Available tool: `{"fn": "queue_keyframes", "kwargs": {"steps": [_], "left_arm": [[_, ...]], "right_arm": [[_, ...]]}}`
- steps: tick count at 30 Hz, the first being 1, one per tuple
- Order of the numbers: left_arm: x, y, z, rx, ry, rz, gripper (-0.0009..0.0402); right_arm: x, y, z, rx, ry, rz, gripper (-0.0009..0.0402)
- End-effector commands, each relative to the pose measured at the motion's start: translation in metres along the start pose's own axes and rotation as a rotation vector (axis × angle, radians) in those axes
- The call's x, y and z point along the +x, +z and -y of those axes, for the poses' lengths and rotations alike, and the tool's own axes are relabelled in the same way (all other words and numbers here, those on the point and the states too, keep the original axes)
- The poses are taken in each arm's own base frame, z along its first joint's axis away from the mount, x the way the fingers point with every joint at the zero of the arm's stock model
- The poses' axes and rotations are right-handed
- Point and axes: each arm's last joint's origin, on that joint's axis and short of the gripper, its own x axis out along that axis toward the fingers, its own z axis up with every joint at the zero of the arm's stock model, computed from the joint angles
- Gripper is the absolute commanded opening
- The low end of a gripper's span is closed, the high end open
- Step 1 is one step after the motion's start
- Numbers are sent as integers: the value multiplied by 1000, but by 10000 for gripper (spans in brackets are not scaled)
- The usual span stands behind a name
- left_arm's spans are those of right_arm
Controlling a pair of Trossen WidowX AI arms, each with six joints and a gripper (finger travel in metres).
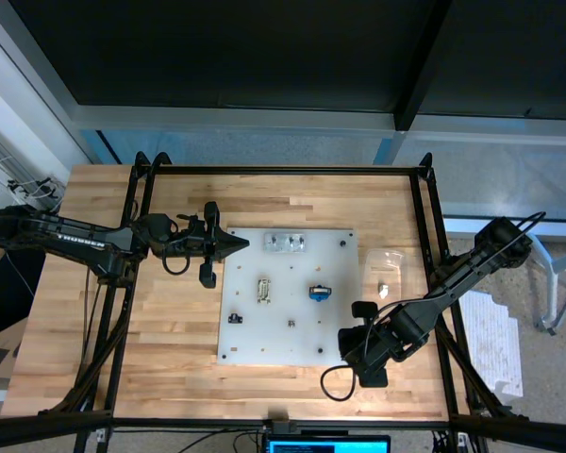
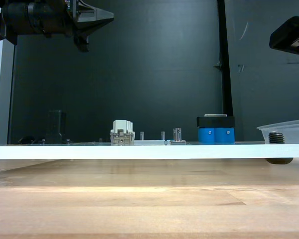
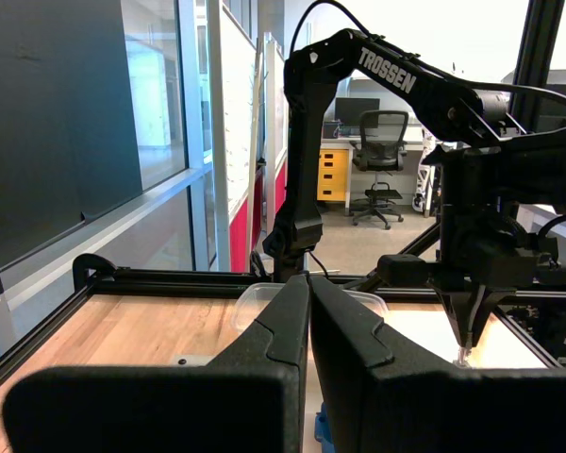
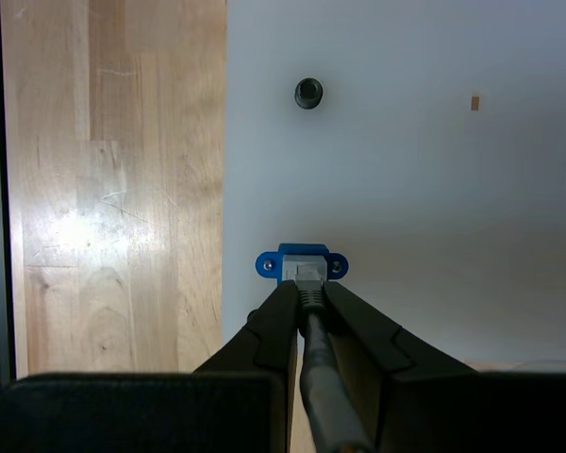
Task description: Pick the RJ45 connector and install on taskboard
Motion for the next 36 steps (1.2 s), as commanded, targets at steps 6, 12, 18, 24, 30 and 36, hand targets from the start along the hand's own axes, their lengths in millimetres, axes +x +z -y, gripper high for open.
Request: {"fn": "queue_keyframes", "kwargs": {"steps": [6,12,18,24,30,36], "left_arm": [[0,0,0,0,0,0,0],[0,0,0,0,0,0,0],[0,0,0,0,0,0,0],[0,0,0,0,0,0,0],[0,0,0,0,0,0,0],[0,0,0,0,0,0,0]], "right_arm": [[4,0,-1,-8,-5,-10,0],[2,-1,0,-8,-9,-14,0],[2,-1,0,-8,-10,-16,0],[2,-1,0,-9,-11,-17,0],[5,-3,1,-10,-12,-19,0],[11,-7,1,-9,-9,-20,0]]}}
